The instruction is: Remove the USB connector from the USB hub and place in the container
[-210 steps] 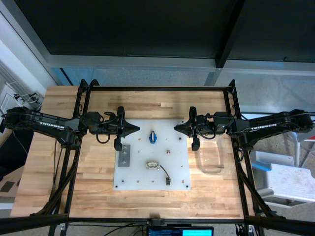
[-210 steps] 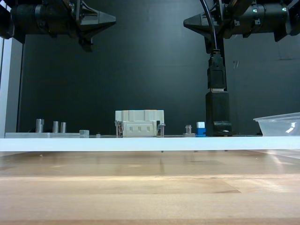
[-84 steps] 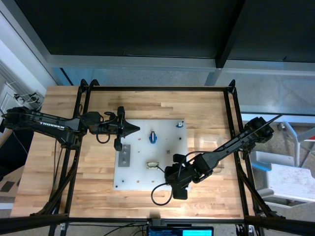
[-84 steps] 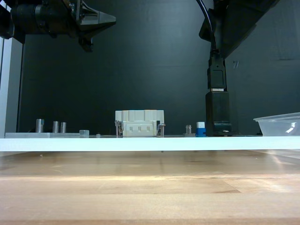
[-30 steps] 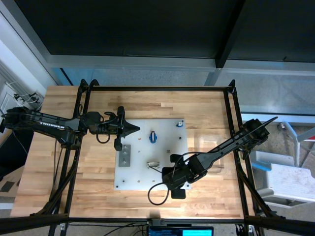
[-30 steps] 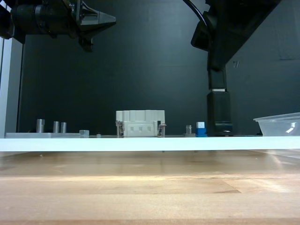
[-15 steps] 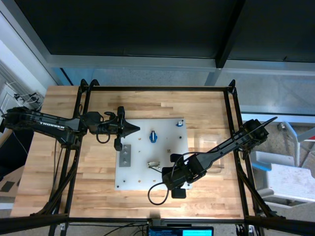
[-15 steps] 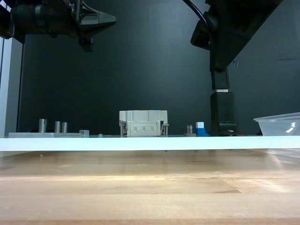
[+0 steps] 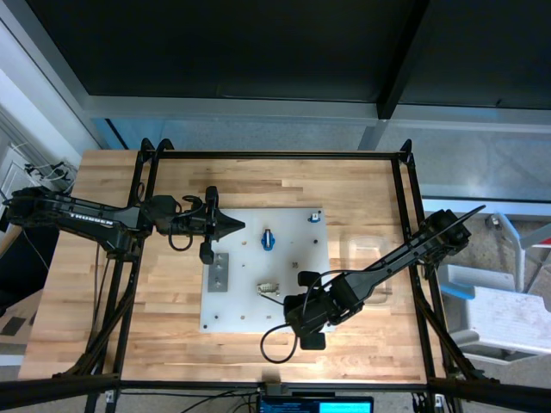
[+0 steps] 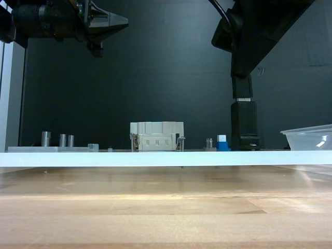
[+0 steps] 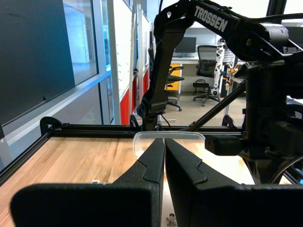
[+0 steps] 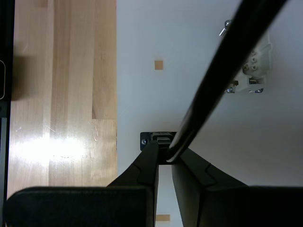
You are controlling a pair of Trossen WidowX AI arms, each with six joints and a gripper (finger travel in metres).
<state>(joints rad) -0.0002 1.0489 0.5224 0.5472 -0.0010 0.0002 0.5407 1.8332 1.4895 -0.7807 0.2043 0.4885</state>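
Observation:
The USB hub (image 10: 244, 124) stands upright on the white board (image 9: 241, 301) near its front right. The USB connector (image 10: 241, 85) sits plugged into the hub's top, and its black cable (image 12: 222, 71) runs up past the right wrist camera. My right gripper (image 12: 164, 153) reaches down over the hub (image 12: 146, 137) and is shut on the connector's plug (image 12: 163, 140). In the high view this gripper (image 9: 295, 311) covers the hub. The clear container (image 9: 366, 271) lies on the table to the right of the board. My left gripper (image 9: 241, 225) hangs shut and empty above the board's back left.
On the board stand a beige connector block (image 9: 268, 289), a blue upright piece (image 9: 266, 239) and a grey metal block with pegs (image 9: 219, 274). A black frame (image 9: 275, 156) rings the wooden table. The right arm's camera cable loops (image 9: 271, 344) over the board's front edge.
My right arm has swung from its parked pose down onto the plug and shut on it. Over the last second the board and hub shifted slightly right, then partly back. The left arm stayed put.

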